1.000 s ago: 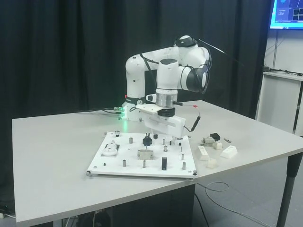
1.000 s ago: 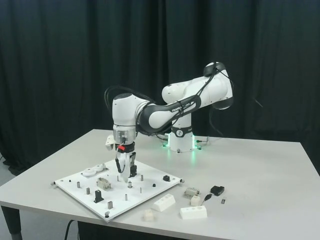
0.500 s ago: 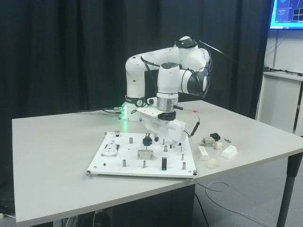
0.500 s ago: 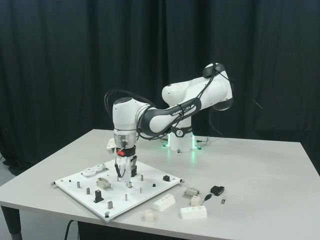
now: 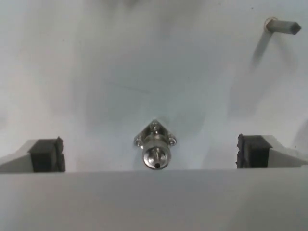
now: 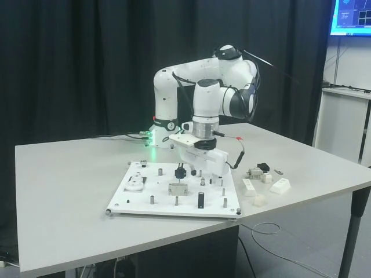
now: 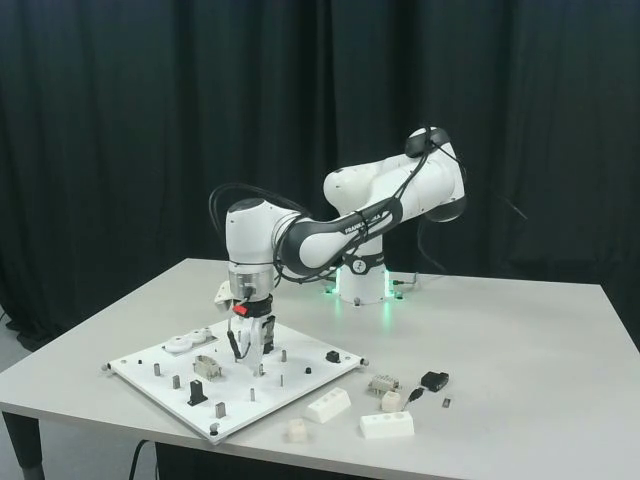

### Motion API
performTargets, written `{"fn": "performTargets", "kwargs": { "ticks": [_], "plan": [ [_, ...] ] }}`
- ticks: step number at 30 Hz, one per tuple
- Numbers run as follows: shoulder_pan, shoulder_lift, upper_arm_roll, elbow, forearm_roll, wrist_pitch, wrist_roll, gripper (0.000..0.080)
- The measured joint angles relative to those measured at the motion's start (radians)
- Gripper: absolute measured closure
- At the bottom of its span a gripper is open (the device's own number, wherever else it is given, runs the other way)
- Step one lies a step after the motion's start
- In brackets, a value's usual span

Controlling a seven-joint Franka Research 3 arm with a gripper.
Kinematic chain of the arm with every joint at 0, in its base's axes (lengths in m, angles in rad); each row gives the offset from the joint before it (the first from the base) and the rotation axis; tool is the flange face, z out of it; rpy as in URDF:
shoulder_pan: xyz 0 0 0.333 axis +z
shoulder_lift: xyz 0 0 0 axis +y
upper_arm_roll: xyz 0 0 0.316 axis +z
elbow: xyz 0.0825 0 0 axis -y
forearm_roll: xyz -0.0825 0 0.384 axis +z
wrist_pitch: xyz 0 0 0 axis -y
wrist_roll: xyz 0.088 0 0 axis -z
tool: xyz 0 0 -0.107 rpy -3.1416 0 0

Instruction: Remove BNC.

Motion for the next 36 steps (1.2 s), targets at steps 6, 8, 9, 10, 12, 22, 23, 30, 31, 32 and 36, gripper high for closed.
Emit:
{"fn": "performTargets", "kwargs": {
  "ticks": [6,8,9,10,12,22,23,30,31,32,36],
  "plan": [
    [-0.003,0.000,0.007,0.000,0.014,0.012,0.000,0.0003],
    [-0.003,0.000,0.010,0.000,0.017,0.017,0.000,0.0003],
    [-0.003,0.000,0.011,0.000,0.018,0.020,0.000,0.0003],
    [-0.003,0.000,0.011,0.000,0.019,0.023,0.000,0.0003],
    [-0.003,0.000,0.013,0.000,0.020,0.029,0.000,0.0003],
    [-0.003,0.003,0.022,0.000,0.020,0.049,-0.003,0.0003],
    [-0.004,0.003,0.023,0.000,0.020,0.049,-0.003,0.0003],
    [-0.006,0.004,0.031,0.000,0.020,0.051,-0.009,0.0003],
    [-0.006,0.004,0.032,0.000,0.020,0.051,-0.014,0.0003],
    [-0.006,0.004,0.034,0.000,0.020,0.051,-0.018,0.0003],
    [-0.007,0.004,0.035,0.000,0.020,0.051,-0.030,0.0126]
  ]
}}
